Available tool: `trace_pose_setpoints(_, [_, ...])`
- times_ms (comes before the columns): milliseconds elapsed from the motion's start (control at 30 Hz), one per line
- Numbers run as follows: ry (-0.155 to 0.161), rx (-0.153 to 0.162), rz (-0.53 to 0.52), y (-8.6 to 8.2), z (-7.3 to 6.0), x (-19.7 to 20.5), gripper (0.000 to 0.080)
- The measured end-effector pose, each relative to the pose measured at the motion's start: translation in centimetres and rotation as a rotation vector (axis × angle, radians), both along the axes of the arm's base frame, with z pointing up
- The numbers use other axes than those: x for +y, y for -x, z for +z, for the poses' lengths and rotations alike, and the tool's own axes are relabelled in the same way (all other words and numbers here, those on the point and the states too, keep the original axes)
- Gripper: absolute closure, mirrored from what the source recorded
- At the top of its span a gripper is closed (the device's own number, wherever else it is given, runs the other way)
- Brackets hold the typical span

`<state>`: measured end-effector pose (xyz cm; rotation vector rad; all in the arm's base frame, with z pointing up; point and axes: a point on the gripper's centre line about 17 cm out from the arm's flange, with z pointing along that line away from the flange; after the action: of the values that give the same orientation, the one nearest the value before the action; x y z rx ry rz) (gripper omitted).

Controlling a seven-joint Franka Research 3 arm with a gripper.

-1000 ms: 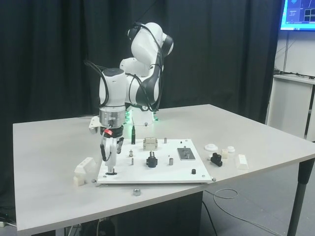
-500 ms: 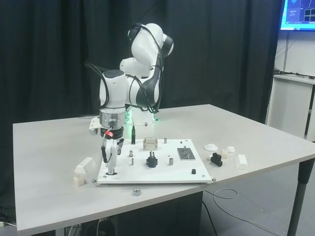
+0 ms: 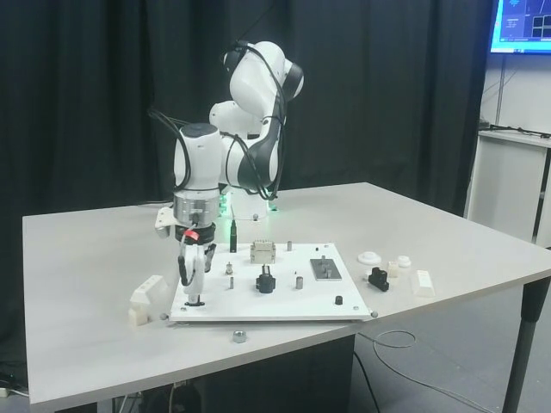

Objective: Remove Ethernet.

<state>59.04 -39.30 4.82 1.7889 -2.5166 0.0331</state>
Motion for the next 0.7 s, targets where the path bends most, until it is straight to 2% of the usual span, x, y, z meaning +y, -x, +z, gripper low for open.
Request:
trace_pose_setpoints(100, [-0.001,0.000,-0.002,0.0,0.0,0.0,0.0094])
trace_pose_setpoints(133, [-0.001,0.000,-0.002,0.0,-0.1,0.0,0.0274])
trace_pose_setpoints(367, [0.006,-0.015,-0.008,-0.4,0.0,-0.1,0.0274])
trace_pose_setpoints(400, [0.009,-0.020,-0.008,-0.6,0.0,-0.1,0.0474])
trace_pose_setpoints(433, [0.012,-0.025,-0.009,-0.7,0.0,-0.2,0.0474])
trace_pose_setpoints(467, [0.015,-0.029,-0.010,-0.9,0.0,-0.2,0.0670])
trace_pose_setpoints(600, [0.019,-0.035,-0.024,-1.1,0.0,-0.3,0.0670])
trace_pose_setpoints(633, [0.020,-0.036,-0.025,-1.1,0.0,-0.3,0.0723])
trace_pose_setpoints(700, [0.020,-0.036,-0.025,-1.1,0.0,-0.3,0.0723])
